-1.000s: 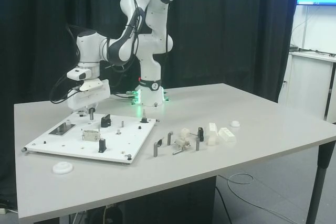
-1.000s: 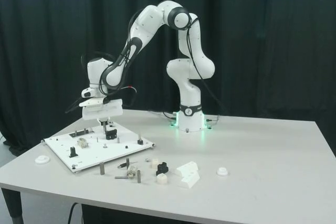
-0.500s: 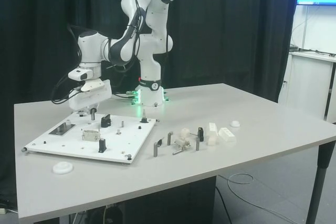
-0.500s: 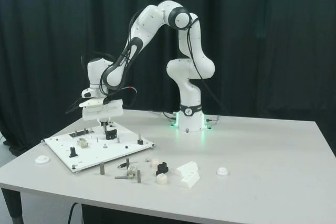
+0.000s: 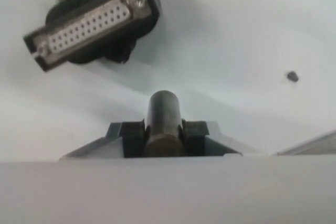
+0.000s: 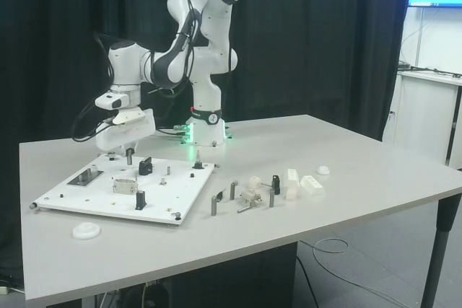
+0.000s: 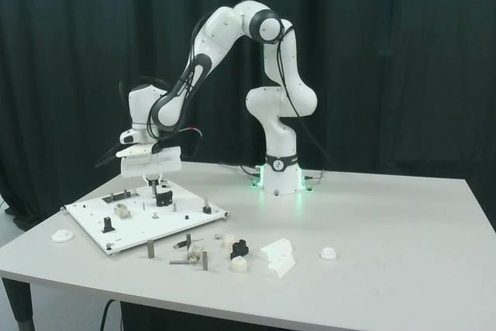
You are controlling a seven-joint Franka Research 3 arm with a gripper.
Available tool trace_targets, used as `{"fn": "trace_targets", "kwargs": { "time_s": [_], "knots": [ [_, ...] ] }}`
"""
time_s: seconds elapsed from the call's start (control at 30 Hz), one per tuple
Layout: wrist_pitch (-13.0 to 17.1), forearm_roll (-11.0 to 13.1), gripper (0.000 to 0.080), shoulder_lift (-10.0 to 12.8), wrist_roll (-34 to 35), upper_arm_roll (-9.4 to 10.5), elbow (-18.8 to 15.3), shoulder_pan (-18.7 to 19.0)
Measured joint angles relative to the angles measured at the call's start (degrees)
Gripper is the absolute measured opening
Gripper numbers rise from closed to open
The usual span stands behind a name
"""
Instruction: Place round peg 4.
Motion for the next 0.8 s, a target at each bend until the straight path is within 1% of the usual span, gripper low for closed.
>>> {"fn": "trace_targets", "kwargs": {
  "time_s": [0.1, 0.23, 0.53, 0.8],
  "knots": [
    [-0.66, -0.15, 0.0152, -0.85, 0.73, -0.08, 0.22, 0.52],
    [-2.30, -1.07, 0.0152, -2.27, 2.19, -0.23, 0.78, 1.24],
    [-8.28, -3.96, 0.0152, -6.33, 7.09, -0.35, 2.23, 3.12],
    [-12.55, -5.60, 0.0152, -9.83, 11.64, -0.05, 2.58, 6.38]
  ]
}}
